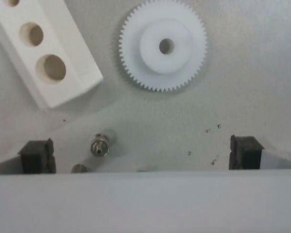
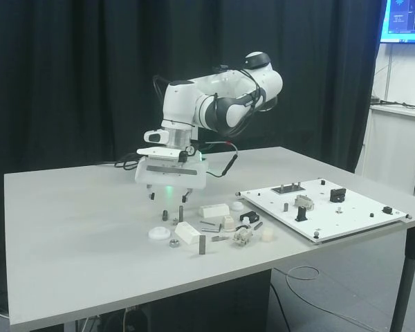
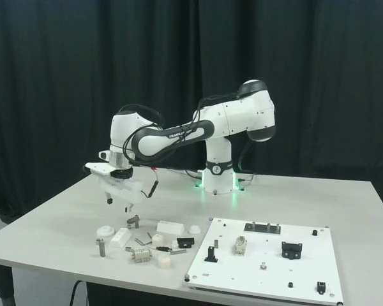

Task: Remove round peg 3.

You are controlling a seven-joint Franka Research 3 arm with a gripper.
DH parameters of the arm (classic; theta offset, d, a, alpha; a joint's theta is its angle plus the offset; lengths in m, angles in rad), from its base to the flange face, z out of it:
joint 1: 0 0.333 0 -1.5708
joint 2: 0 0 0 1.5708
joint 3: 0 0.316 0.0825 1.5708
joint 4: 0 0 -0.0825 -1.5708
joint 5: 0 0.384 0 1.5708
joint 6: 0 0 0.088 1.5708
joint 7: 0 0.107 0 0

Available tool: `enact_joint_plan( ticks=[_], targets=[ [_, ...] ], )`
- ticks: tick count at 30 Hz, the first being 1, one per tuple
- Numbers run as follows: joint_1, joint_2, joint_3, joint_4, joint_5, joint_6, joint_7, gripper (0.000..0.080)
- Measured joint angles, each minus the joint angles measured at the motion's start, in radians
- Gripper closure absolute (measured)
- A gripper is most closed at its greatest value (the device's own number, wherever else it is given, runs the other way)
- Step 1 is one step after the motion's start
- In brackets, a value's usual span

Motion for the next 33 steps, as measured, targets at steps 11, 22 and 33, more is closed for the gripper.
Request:
enact_joint_plan(
  ticks=[11,22,33],
  targets=[
    [0.004,0.0,0.0,0.0,0.0,-0.003,0.0,0.0003],
    [0.024,-0.002,0.0,0.0,0.001,-0.034,0.001,0.0003],
    [0.076,-0.005,0.0,-0.001,0.008,-0.075,0.034,0.0003]
  ],
)
